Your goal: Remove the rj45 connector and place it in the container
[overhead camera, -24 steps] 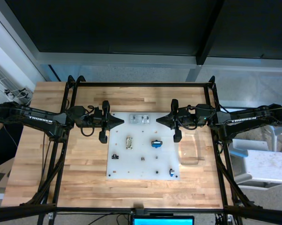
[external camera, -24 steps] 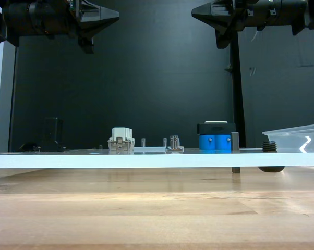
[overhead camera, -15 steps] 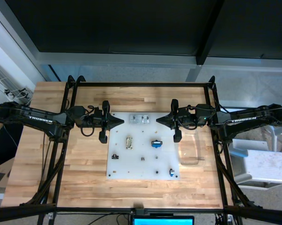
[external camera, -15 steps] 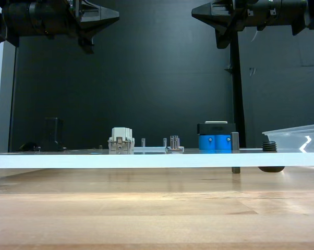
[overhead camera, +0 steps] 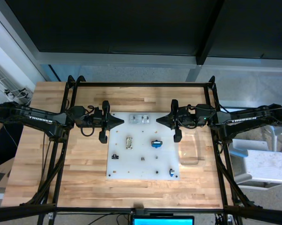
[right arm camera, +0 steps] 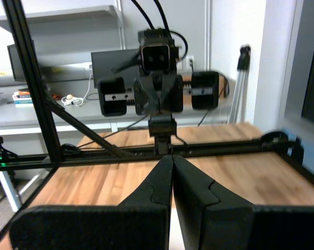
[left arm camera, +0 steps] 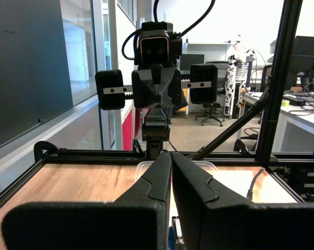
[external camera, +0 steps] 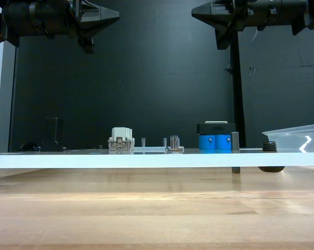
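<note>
While both arms hang high over the far part of the white board (overhead camera: 131, 161), we see the left end effector (overhead camera: 122, 121) and the right end effector (overhead camera: 157, 119) facing each other tip to tip, each with its fingers pressed together and holding nothing. The container (overhead camera: 190, 151) lies on the desk (overhead camera: 75, 154) just beside the board's right edge, and through its clear floor we make out only wood grain. The rj45 connector (overhead camera: 172, 172) sits on the board by the near right corner, close to the right edge and nearer to us than the container. It is too small for us to tell its long axis or which way it points. Bare board surrounds it, and the bright-blue block (overhead camera: 156, 143) stands well apart.
</note>
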